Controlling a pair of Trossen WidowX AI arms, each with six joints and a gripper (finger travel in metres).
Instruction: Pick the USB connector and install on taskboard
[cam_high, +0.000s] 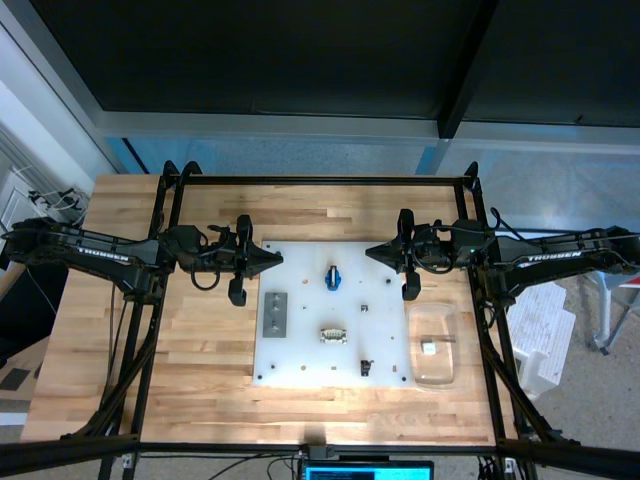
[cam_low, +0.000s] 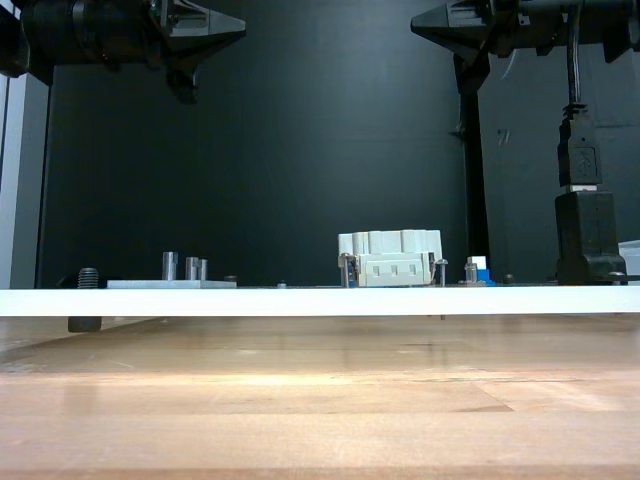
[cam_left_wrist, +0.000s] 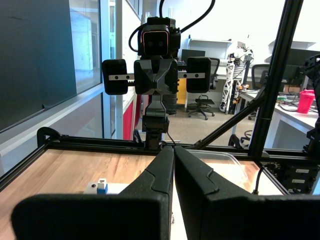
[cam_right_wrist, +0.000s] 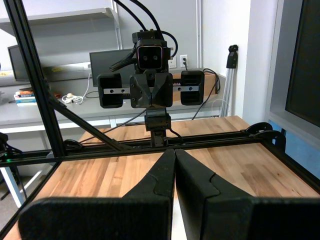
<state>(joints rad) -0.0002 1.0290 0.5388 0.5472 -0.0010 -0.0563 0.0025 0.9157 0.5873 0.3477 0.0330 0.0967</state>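
The left gripper (cam_high: 274, 258) hangs high over the left edge of the board (cam_high: 300, 345), fingers pressed together on nothing. The plug (cam_low: 583, 150) stands in the port (cam_low: 588, 238) by the board's near edge, and its cable (cam_low: 573, 70) rises high. The right gripper (cam_high: 373, 253) is also high, closed and empty. The likely risk is the right arm snagging the cable and tilting the plug. The board's middle offers open room. The tray (cam_high: 437, 381) sits just off its right edge.

Wooden bench (cam_high: 190, 370); grey pegged plate (cam_high: 275, 313); blue fitting (cam_high: 332, 278); pale multi-pin housing (cam_high: 333, 335); screen (cam_high: 366, 469) at near edge.
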